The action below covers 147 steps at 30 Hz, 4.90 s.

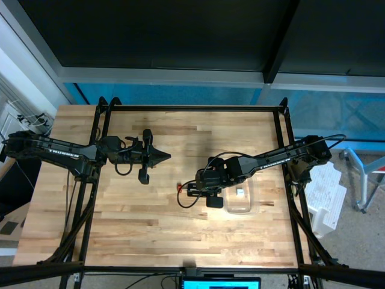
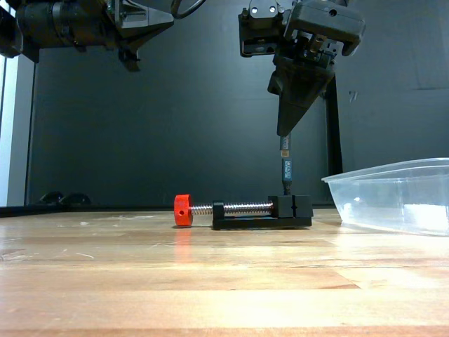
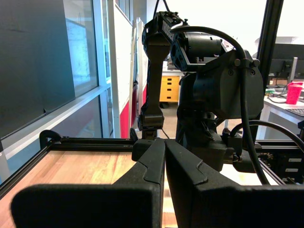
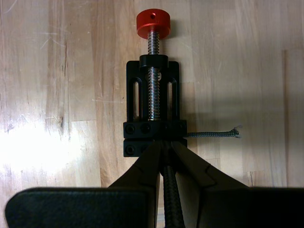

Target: Pick the usb-c connector and install on the hub

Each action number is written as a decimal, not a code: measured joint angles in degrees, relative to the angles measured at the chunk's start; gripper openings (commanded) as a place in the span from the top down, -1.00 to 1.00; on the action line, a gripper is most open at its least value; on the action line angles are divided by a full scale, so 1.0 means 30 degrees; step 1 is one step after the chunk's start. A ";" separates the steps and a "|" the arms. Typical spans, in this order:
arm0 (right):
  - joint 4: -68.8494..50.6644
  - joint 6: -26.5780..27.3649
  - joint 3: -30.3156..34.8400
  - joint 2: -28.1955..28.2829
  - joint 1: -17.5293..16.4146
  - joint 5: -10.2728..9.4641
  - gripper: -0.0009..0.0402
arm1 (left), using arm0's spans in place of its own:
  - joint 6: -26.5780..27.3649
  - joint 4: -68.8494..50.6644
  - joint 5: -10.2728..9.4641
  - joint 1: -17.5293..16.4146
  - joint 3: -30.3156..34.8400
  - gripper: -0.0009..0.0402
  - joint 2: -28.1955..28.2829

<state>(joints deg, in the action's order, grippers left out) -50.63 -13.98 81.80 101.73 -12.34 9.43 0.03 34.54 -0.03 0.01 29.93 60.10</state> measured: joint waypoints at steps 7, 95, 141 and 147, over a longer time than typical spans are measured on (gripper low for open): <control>-0.0102 -0.0022 0.0000 0.0000 -0.0007 0.0000 0.96 | -0.0007 0.0000 0.0007 0.0000 0.0007 0.96 0.0000; 0.2266 -0.0182 -0.1916 -0.0168 0.0131 -0.0240 0.41 | -0.0007 -0.0007 0.0000 0.0000 0.0000 0.96 0.0000; 0.5632 0.2696 -0.5763 -1.0295 0.2033 -0.0663 0.79 | -0.0007 -0.0007 0.0007 0.0000 0.0000 0.96 0.0000; 0.8633 0.3424 -0.7475 -1.2152 0.2579 -0.0678 0.94 | 0.0000 0.0000 0.0007 0.0000 0.0007 0.96 0.0000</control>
<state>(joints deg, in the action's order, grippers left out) -24.73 -3.70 59.37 65.28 -4.60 7.40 0.03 34.54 -0.01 0.01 29.95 60.10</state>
